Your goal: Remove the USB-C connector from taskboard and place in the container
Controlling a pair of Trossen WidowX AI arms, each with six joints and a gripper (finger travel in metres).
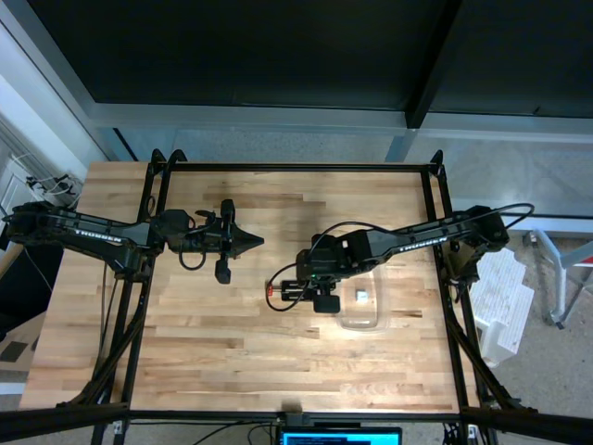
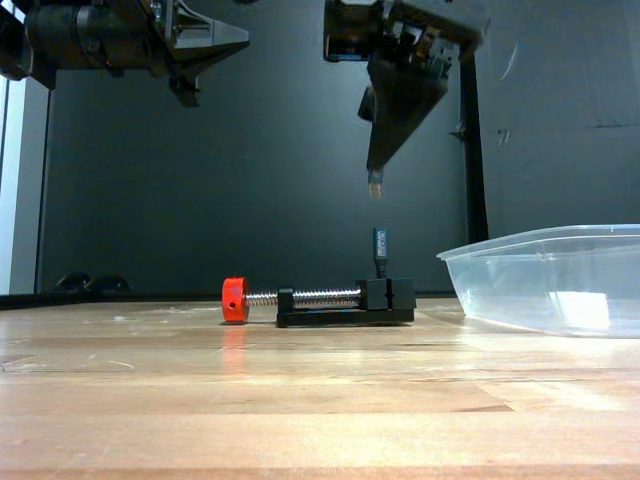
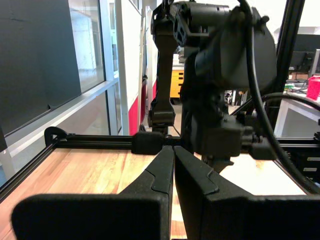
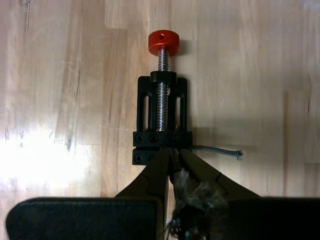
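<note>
Nearest us, the bare wooden surface [image 2: 320,420] fills the bottom of the low view. Just beyond it at lower right sits the container [image 2: 520,285], open side up and near the taskboard. We judge it was put there to keep the carry short. A small pale block [image 2: 580,310] lies inside it.

At lower centre the taskboard [image 2: 345,305] lies flat, its orange-red knob [image 2: 233,300] pointing to frame left. A thin upright pin [image 2: 380,250] stands out of its clamping end.

Directly above that pin, and well apart from it, hangs the right gripper [image 2: 376,168], pointing straight down. Its fingers are pinched almost together and a small pale tip pokes out below them. We take this for the USB-C connector [image 2: 375,188], held vertical and free of the taskboard. The right wrist view shows a frayed tail bunched between the fingers, which fits that reading, though we cannot be certain. The vertical hold over the fixture suggests a straight lift out of the clamp. What remains, we judge, is a move toward frame right and a release over the container.

Farther back, at upper left, the left gripper [image 2: 242,40] points inward high above the surface. Its fingers are closed on nothing, and we think it is parked out of the working arm's way.
</note>
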